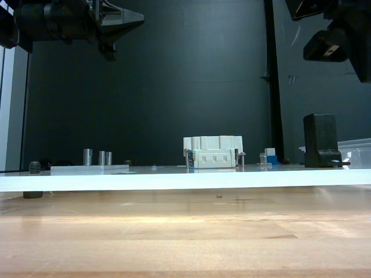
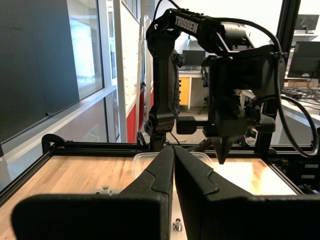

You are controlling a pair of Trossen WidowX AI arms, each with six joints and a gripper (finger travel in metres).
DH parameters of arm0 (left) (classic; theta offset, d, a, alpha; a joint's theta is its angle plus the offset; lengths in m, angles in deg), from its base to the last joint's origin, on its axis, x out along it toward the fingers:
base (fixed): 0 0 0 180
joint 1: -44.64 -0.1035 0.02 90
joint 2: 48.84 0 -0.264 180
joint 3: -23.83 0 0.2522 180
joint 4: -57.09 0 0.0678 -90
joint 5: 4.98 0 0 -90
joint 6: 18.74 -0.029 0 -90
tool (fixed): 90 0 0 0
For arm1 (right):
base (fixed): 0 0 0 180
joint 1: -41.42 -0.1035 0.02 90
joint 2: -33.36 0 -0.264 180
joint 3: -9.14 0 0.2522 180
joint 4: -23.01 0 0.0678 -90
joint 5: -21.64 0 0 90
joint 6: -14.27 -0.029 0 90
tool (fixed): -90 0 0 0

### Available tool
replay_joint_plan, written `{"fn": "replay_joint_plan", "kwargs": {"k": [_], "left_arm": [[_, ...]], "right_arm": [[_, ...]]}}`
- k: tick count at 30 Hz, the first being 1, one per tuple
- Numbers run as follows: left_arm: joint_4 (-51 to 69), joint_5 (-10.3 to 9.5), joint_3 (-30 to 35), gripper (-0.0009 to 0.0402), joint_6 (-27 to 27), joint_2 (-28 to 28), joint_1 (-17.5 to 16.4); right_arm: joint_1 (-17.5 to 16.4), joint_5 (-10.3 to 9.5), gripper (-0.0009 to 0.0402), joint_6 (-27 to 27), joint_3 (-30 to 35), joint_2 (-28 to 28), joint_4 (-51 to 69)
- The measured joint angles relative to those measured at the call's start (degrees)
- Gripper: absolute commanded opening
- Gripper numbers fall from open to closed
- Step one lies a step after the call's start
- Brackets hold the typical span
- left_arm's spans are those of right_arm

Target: Pick the 16mm bar from the taskboard and place it in the container

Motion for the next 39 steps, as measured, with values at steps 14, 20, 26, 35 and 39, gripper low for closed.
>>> {"fn": "replay_joint_plan", "kwargs": {"k": [14,20,26,35,39], "left_arm": [[0.0,0.0,0.0,0.0,0.0,0.0,0.0],[0.0,0.0,0.0,0.0,0.0,0.0,0.0],[0.0,0.02,0.0,0.0,0.0,0.0,0.0],[0.0,0.02,0.0,0.0,0.0,0.0,0.0],[0.0,0.02,0.0,0.0,0.0,0.0,0.0]], "right_arm": [[-3.7,0.02,0.0,-3.6,3.4,4.2,-1.6],[-4.8,0.02,0.0,-3.8,6.8,7.3,0.0],[-5.4,0.02,0.0003,-4.0,7.5,8.7,0.2],[-6.3,0.5,0.0093,-4.2,7.5,10.9,-0.2],[-6.4,1.64,0.0152,-4.3,7.5,11.3,-0.7]]}}
